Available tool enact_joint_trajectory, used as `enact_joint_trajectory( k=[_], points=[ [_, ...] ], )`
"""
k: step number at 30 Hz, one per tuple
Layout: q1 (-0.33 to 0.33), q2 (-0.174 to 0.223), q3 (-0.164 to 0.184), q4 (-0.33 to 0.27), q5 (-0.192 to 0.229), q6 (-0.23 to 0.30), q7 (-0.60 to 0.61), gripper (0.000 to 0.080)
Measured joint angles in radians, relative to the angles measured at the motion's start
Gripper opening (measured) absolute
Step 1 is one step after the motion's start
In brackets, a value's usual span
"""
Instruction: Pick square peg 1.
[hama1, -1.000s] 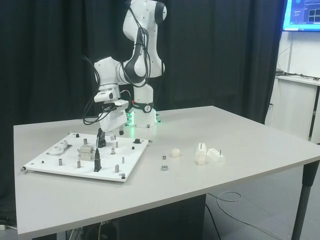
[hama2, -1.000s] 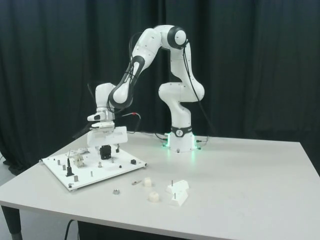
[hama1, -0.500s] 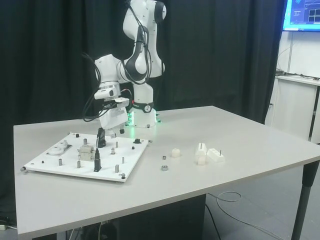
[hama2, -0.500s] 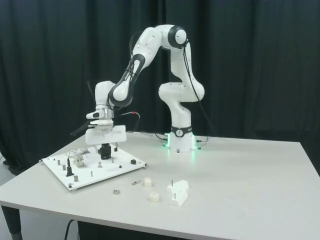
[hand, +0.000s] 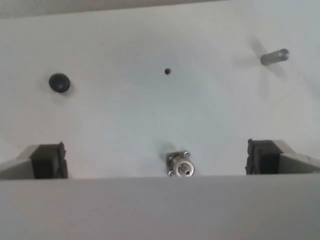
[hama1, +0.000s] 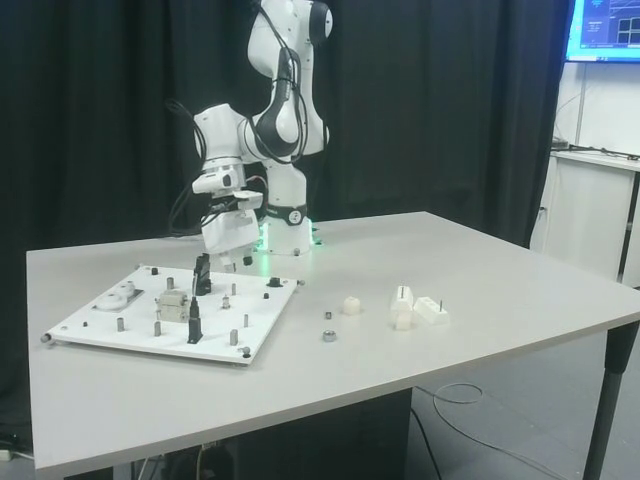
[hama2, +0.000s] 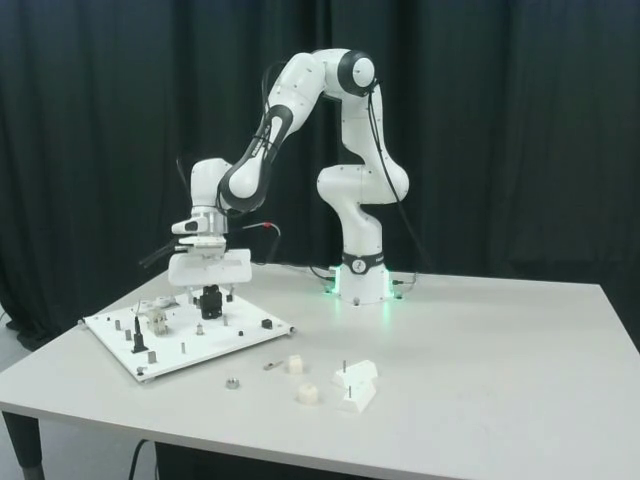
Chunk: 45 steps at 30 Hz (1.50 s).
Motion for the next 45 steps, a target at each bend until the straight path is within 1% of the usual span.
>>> enact_joint_trajectory(
  k=[15,22,29,33,40,45],
  points=[
    [0.021,-0.007,0.003,0.007,-0.005,0.034,0.048,0.08],
    [0.029,-0.009,0.017,0.018,-0.006,0.034,0.118,0.08],
    [0.052,-0.014,0.048,0.023,-0.012,0.034,0.203,0.08],
    [0.069,-0.019,0.073,0.024,-0.027,0.034,0.271,0.08],
    [0.097,-0.03,0.128,0.025,-0.071,0.034,0.451,0.08],
    [0.111,-0.037,0.175,0.026,-0.131,0.034,0.606,0.08]
  ],
)
